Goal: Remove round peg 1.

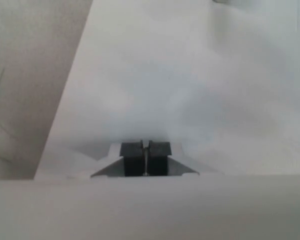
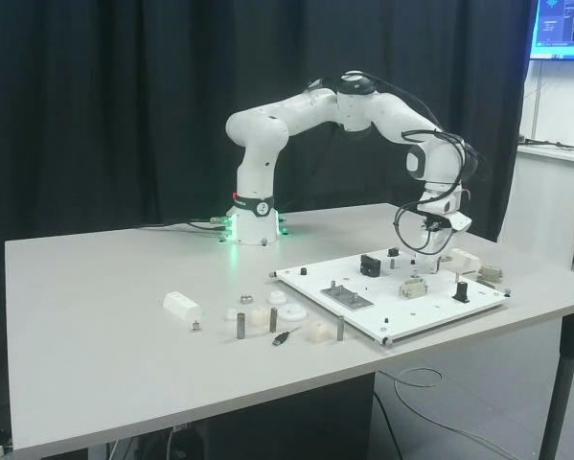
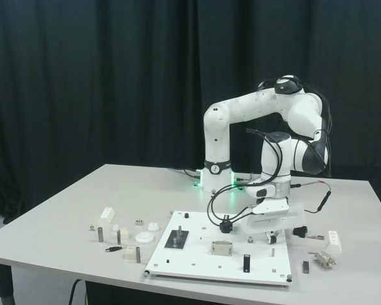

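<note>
The gripper hangs low over the far right part of the white board, close above its surface but, as far as the room views allow, not touching it; in the wrist view the two black fingers stand almost together, with only a thin slit between them, and nothing thick is held there, although a thin grey line shows in the slit and I cannot tell what it is. Which item is round peg 1 cannot be said for sure; a small dark upright pin stands on the board just beside the gripper in the first room view, and it may be the peg, but this is only my judgement. Other parts stand on the board, such as a flat grey plate with a post and a black block; on the grey table beside the board lie loose white and grey pieces, well apart from the gripper. The step in hand seems to be the approach, before any grasp; the next move calls for opening the fingers, centring them over the peg, going down around it, closing, and pulling straight up so that it does not jam in its hole.
</note>
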Tool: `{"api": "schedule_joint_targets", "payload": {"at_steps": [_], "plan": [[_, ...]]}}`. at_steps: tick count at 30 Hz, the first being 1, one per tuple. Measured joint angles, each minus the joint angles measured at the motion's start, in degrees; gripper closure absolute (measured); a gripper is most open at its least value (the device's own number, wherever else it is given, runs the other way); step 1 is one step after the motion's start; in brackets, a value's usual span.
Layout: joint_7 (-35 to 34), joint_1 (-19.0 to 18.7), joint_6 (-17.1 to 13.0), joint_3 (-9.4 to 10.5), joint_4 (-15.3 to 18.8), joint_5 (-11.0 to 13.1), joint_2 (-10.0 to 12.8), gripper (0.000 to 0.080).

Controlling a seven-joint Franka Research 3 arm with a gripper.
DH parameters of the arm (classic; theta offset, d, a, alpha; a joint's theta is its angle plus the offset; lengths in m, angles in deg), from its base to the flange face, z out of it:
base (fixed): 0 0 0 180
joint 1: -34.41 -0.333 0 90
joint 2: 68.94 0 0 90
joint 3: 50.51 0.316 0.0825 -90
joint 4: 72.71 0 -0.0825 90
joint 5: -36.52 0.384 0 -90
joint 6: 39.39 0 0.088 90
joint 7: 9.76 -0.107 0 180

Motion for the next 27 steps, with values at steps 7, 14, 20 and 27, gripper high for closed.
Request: {"api": "schedule_joint_targets", "payload": {"at_steps": [7, 14, 20, 27], "plan": [[0.0, 0.0, 0.0, -0.03, -0.1, -0.5, -0.2, 0.0784], [-0.3, -0.1, 0.2, -0.62, -0.3, -2.3, -1.3, 0.0784], [-1.5, -0.4, 1.3, -1.90, -0.5, -4.0, -2.3, 0.0785], [-2.3, -0.5, 3.8, -3.97, -1.2, -5.3, -2.6, 0.0785]]}}
